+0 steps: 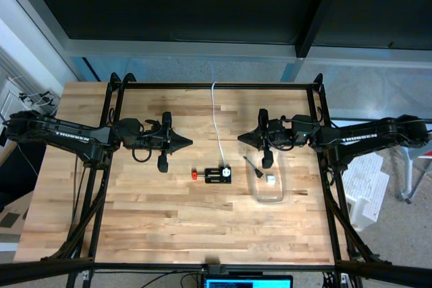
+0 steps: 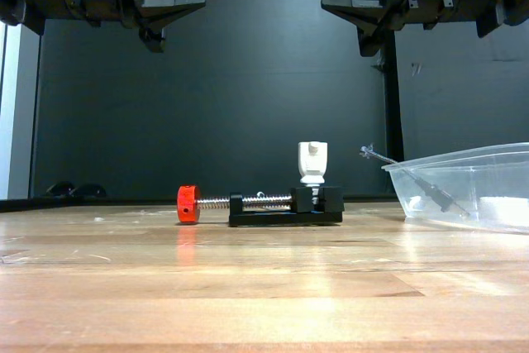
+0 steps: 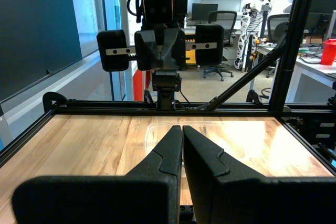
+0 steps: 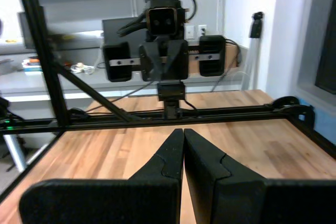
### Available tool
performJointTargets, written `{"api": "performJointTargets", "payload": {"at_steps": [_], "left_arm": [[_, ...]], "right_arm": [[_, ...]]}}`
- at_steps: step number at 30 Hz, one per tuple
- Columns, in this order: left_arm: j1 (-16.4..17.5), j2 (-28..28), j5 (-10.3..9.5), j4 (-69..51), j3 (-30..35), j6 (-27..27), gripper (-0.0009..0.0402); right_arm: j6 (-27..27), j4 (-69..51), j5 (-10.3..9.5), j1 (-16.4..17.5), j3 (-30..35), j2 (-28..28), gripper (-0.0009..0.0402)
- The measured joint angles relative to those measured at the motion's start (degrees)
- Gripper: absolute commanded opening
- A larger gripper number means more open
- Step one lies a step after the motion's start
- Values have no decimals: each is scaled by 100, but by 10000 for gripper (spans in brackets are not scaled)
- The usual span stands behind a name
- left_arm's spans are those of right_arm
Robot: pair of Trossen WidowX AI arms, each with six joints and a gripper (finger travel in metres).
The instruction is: Remove the power plug from the receptacle and place in the container
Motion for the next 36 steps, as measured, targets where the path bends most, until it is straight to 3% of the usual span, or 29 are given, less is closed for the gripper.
{"api": "performJointTargets", "payload": {"at_steps": [36], "left_arm": [[0, 0, 0, 0, 0, -2, 0]], "right_arm": [[-57, -107, 9, -4, 59, 7, 0]]}}
